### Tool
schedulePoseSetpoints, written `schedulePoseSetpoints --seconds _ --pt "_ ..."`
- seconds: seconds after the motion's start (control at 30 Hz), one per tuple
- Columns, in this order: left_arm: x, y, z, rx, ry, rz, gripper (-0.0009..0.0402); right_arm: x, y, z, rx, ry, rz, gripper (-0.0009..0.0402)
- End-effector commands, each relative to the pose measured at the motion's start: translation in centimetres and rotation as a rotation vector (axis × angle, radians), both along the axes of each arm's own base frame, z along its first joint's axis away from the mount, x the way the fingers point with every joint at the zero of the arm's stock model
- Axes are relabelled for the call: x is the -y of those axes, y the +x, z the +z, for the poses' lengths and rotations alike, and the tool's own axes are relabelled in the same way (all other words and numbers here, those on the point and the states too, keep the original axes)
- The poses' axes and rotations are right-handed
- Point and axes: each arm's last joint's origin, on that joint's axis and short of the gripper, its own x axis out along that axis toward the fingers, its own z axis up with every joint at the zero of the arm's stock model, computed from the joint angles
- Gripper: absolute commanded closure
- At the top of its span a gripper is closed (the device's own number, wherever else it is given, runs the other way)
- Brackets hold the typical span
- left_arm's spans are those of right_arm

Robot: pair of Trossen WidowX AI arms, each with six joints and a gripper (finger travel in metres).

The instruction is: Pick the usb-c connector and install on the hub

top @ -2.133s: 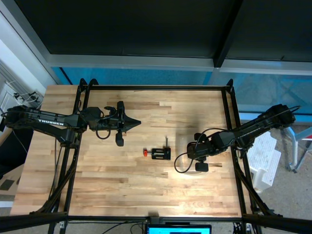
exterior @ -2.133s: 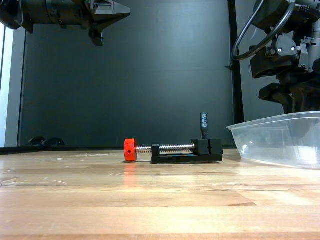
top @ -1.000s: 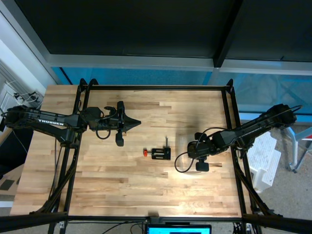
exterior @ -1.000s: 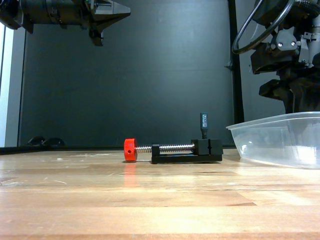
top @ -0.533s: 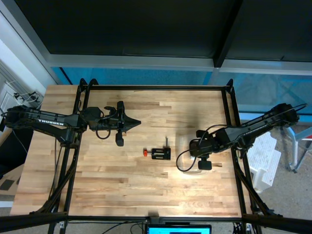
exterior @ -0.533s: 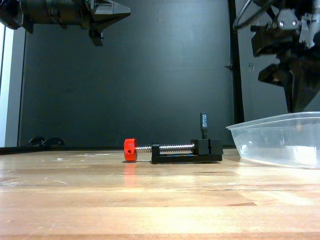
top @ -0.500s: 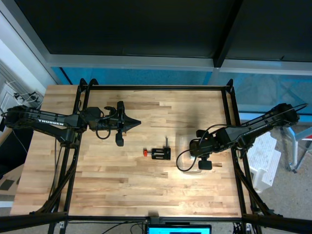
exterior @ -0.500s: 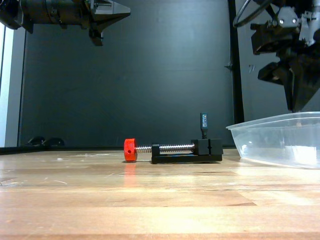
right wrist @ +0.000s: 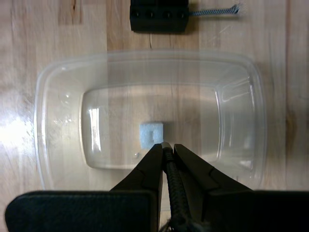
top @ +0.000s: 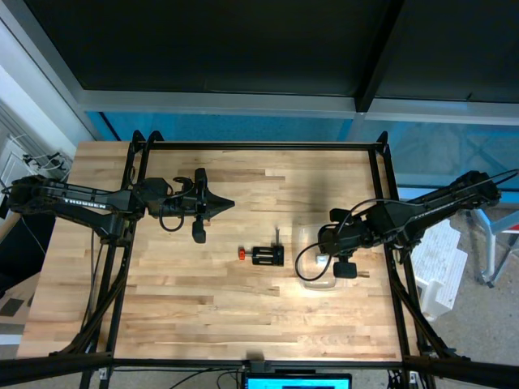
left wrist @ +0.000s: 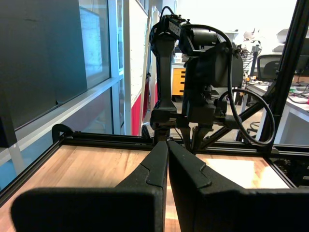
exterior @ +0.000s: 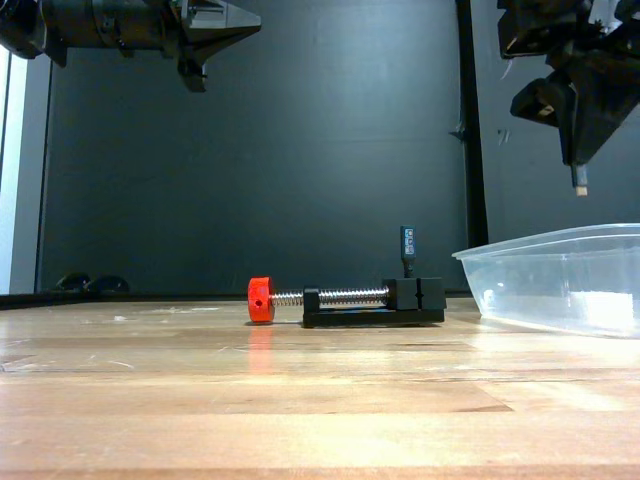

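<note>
The hub, a small black block with a red-orange knob, lies mid-table; in the low view the hub carries an upright grey pin. My right gripper hangs above the clear tray, shut on the usb-c connector, a thin dark piece. In the low view the connector's tip pokes out below the right gripper, clear of the tray rim. My left gripper is parked high at the far left, shut and holding nothing.
The clear plastic tray sits right of the hub, and a small white square piece lies on its floor. Black frame rails border the table. Bare wood lies in front of the hub.
My right gripper has risen out of the tray with the connector held in it, drifting slightly right. The left arm and the hub have not moved.
</note>
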Motion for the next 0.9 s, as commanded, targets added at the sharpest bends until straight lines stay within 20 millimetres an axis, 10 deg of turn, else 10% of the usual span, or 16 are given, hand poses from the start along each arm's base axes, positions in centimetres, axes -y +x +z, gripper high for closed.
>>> schedulePoseSetpoints --seconds 0.03,0.9 --pt "0.0 0.0 0.0 0.001 0.0 0.0 0.0393 0.0 0.1 0.2 0.008 0.005 -0.003 0.0393" --pt "0.0 0.0 0.0 0.0 0.0 0.0 0.0393 0.3 2.5 0.1 0.048 0.01 -0.028 0.0393"
